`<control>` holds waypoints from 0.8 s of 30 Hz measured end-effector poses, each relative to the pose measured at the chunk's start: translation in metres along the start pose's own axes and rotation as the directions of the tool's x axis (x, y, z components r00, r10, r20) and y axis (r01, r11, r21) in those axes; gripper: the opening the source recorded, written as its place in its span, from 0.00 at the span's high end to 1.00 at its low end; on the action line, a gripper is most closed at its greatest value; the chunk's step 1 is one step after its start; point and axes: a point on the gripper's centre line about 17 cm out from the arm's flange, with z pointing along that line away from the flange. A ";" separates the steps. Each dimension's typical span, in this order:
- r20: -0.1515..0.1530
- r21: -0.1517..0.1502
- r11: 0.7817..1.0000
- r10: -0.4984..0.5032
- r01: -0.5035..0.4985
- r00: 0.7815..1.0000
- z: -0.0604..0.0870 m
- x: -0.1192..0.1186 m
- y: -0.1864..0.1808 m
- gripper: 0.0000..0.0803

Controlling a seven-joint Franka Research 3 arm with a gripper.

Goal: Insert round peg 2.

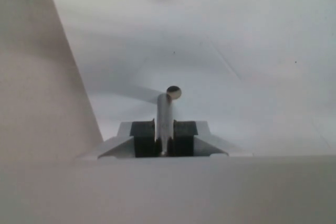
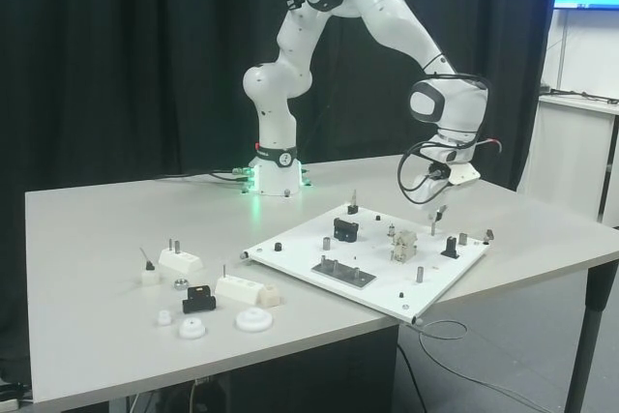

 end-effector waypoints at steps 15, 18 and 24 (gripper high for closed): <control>-0.009 -0.004 1.000 0.003 -0.003 1.000 -0.001 0.006 0.004 0.91; -0.011 -0.005 1.000 0.005 -0.005 1.000 -0.001 0.007 0.005 0.91; -0.012 -0.006 1.000 0.008 -0.008 1.000 -0.001 0.007 0.008 0.91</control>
